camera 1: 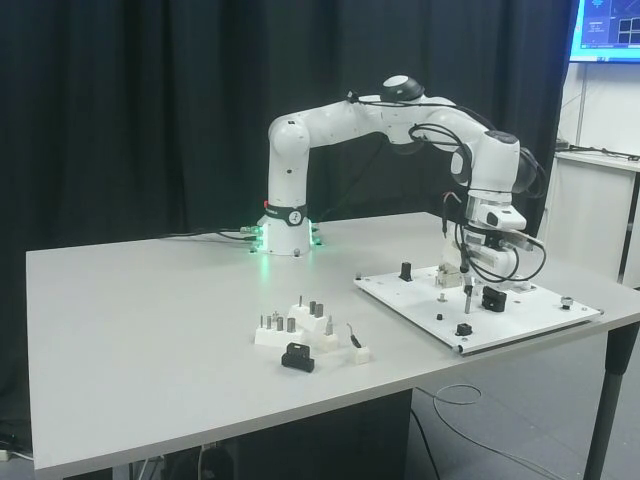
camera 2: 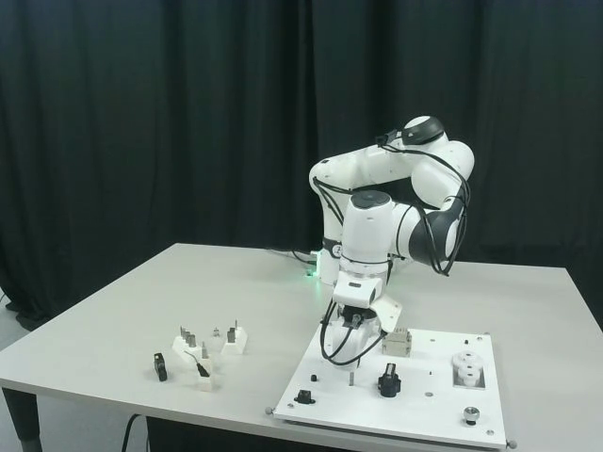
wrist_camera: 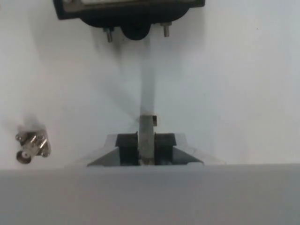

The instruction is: Insert square peg 2.

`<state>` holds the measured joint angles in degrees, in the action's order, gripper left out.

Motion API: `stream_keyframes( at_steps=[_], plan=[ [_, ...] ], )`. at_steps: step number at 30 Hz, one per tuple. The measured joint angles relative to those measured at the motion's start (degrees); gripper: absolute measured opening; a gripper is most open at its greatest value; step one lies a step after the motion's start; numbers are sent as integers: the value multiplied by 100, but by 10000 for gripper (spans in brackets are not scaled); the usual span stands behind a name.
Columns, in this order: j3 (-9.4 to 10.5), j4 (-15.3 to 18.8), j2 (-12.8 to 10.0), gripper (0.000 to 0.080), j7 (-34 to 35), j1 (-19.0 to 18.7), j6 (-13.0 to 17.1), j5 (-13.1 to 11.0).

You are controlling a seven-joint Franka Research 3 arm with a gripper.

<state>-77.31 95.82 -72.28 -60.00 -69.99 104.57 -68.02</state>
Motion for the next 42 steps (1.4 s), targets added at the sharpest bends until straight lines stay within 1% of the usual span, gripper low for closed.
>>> stream_keyframes(
  at_steps=[8, 17, 25, 34, 42],
  plan=[
    [6, -2, -1, 67, 48, 3, 36, 0],
    [101, -5, -3, 67, 48, 40, 158, 10],
    [118, -10, -4, 67, 27, 42, 171, 41],
    [133, -24, -4, 67, -257, 43, 174, 61],
    [136, -34, -4, 67, -331, 43, 179, 56]
  ],
)
